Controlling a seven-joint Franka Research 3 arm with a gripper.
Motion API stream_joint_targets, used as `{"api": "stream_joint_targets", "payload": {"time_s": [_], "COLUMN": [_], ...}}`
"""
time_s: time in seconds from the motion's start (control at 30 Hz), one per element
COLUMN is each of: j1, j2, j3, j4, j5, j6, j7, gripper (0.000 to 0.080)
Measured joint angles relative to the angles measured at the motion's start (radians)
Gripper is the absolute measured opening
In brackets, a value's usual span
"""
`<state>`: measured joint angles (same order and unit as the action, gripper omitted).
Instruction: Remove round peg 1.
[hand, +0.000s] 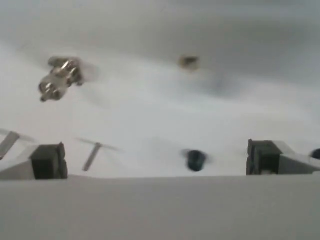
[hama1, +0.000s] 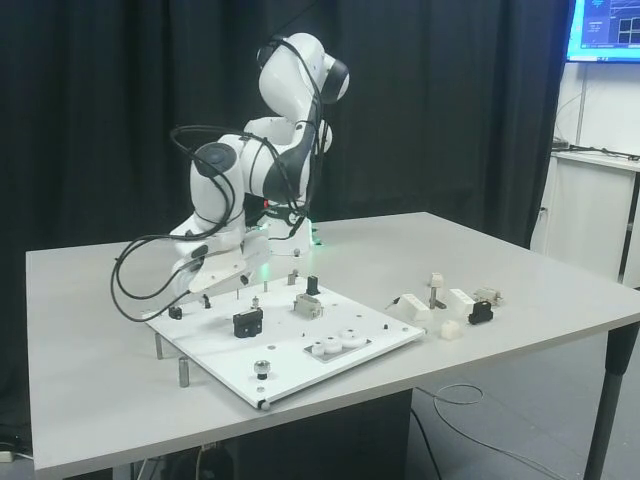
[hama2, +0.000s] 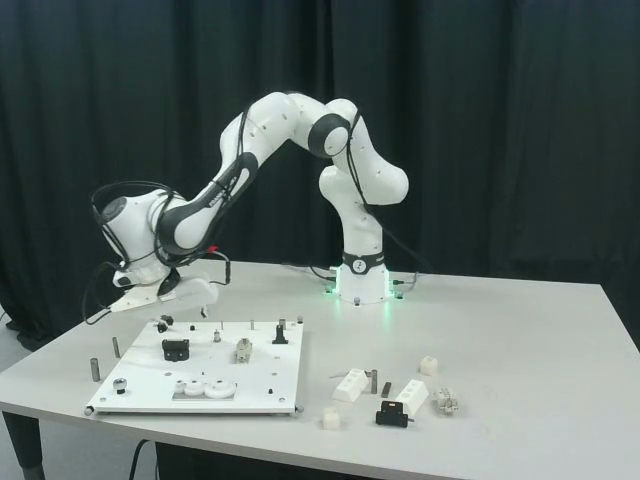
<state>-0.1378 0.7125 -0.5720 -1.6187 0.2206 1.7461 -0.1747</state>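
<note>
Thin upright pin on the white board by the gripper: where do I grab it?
Take the pin by its upper shaft, coming straight down from above. It stands upright from the white board, slim and round, so the open gripper should close across it at any angle.

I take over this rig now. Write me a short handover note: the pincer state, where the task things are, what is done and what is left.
Pincer: open, fingers wide apart, holding nothing. It hangs just above the far left corner of the white assembly board, seen from the second room view.
Task things: a small dark round peg stands upright on the board between the fingers in the wrist view, not touched. I cannot confirm that it is round peg 1.
Done: approach to the board only.
Left: lower over the peg, close on it, lift it out.
Loose white blocks lie on the grey table beside the board.
</note>
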Motion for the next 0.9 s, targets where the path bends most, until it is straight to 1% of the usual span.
{"api": "stream_joint_targets", "payload": {"time_s": [0.13, 0.37, 0.63, 0.9], "j1": [0.025, 0.058, 0.083, 0.105], "j2": [-0.044, -0.125, -0.207, -0.269], "j3": [0.0, 0.0, 0.001, 0.0], "j4": [-0.084, -0.227, -0.371, -0.492], "j5": [-0.03, -0.083, -0.109, -0.126], "j6": [0.045, 0.146, 0.268, 0.384], "j7": [0.033, 0.075, 0.076, 0.076], "gripper": [0.08, 0.08, 0.08, 0.08]}}
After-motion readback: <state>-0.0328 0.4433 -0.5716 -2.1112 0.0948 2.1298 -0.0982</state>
